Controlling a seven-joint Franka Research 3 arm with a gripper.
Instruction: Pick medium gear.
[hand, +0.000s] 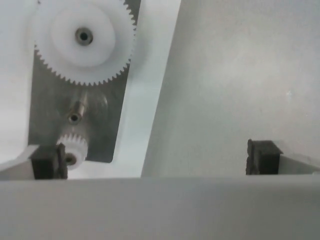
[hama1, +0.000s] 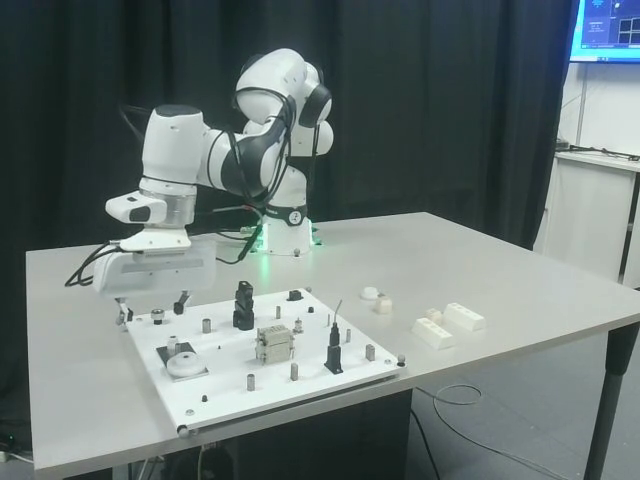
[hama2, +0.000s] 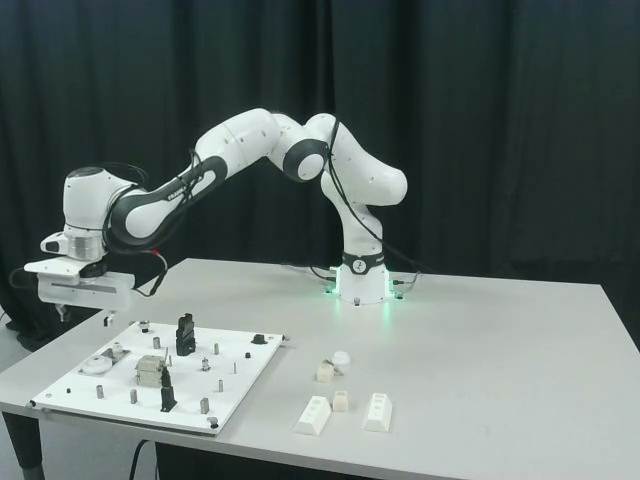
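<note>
Hovering wide open and empty, gripper (hand: 156, 159) straddling white board's (hand: 150, 90) edge, bare grey table (hand: 240, 75) beside

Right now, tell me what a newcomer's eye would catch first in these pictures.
The white arm reaches from its base at the back of the grey table out over the far corner of the white board. Its open gripper hangs above a big toothed gear, with a small gear near one fingertip.
</note>
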